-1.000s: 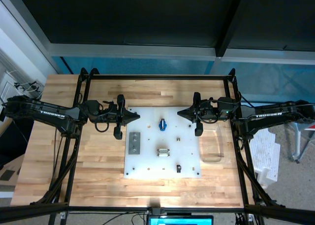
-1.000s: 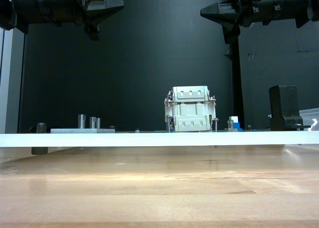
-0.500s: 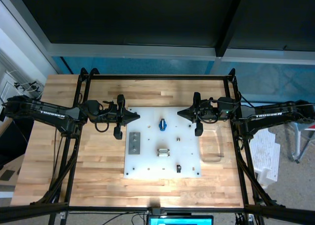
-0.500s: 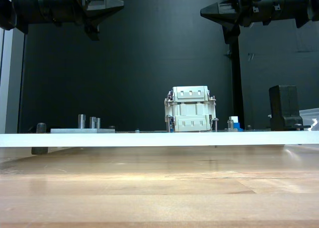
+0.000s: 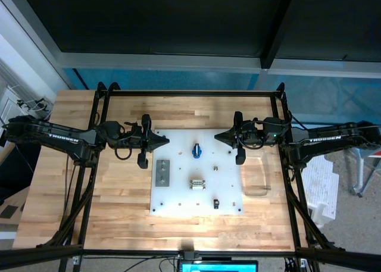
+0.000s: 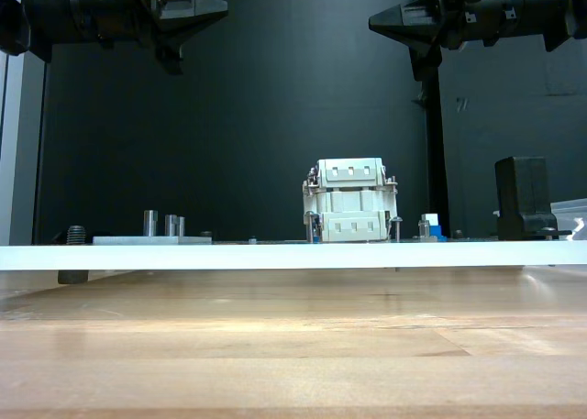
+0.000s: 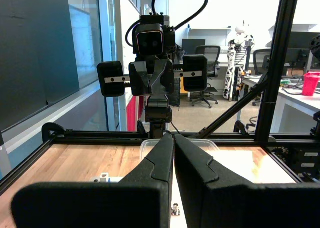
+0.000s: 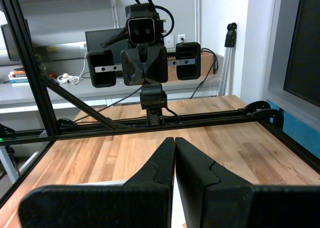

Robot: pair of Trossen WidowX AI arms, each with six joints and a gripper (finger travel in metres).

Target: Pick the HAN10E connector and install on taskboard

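Apparently, the HAN10E connector sat upright near the middle of the taskboard, stacked on the beige socket. You could judge installation complete, with only seating to verify. Left gripper and right gripper hung high over the board's far corners, fingers pressed together, empty.

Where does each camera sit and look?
High: above the near edge, looking down on the taskboard; left gripper and right gripper over its far edge.
Low: table height, level at the HAN10E connector; both grippers overhead.
Left wrist: on the left arm, facing the right arm past shut jaws.
Right wrist: on the right arm, facing the left arm past shut jaws.
High and low share the connector.
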